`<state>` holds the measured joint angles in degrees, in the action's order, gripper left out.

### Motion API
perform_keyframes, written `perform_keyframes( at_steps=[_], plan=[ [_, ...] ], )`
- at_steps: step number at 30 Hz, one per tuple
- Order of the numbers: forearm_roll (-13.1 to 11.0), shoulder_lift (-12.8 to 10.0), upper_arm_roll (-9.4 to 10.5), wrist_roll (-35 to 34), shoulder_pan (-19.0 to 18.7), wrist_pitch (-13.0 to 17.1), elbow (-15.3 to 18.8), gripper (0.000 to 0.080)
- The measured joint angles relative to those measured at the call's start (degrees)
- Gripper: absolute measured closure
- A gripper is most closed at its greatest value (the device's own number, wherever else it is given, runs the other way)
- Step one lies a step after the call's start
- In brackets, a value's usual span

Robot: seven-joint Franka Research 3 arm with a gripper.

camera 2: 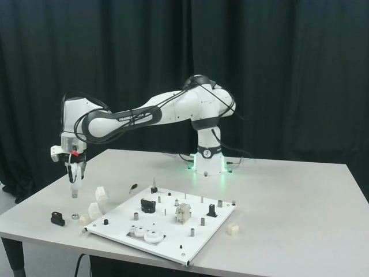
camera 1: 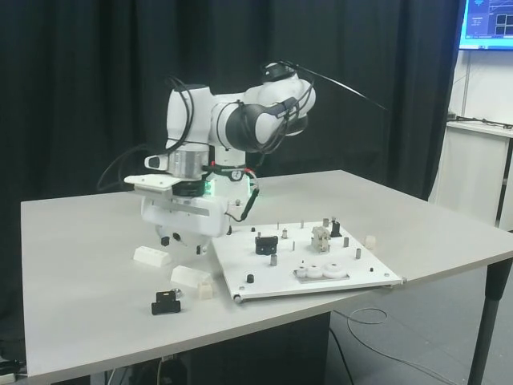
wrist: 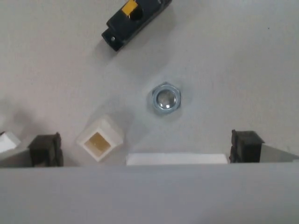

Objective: Pick bolt 4.

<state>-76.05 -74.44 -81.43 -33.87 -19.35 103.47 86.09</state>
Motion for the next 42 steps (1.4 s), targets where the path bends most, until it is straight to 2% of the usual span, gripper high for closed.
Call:
perform_keyframes(
  at_steps=[11,22,29,42],
  plan=[
    [0.61,0.01,2.38,0.52,4.14,-2.03,-4.47,0.0003],
    [4.96,0.00,5.69,2.06,7.05,-2.18,-8.65,0.0003],
    [6.81,0.01,7.90,2.06,8.98,-1.05,-10.77,0.0003],
    [8.65,0.25,12.45,2.06,12.48,2.06,-13.09,0.0003]
  ],
)
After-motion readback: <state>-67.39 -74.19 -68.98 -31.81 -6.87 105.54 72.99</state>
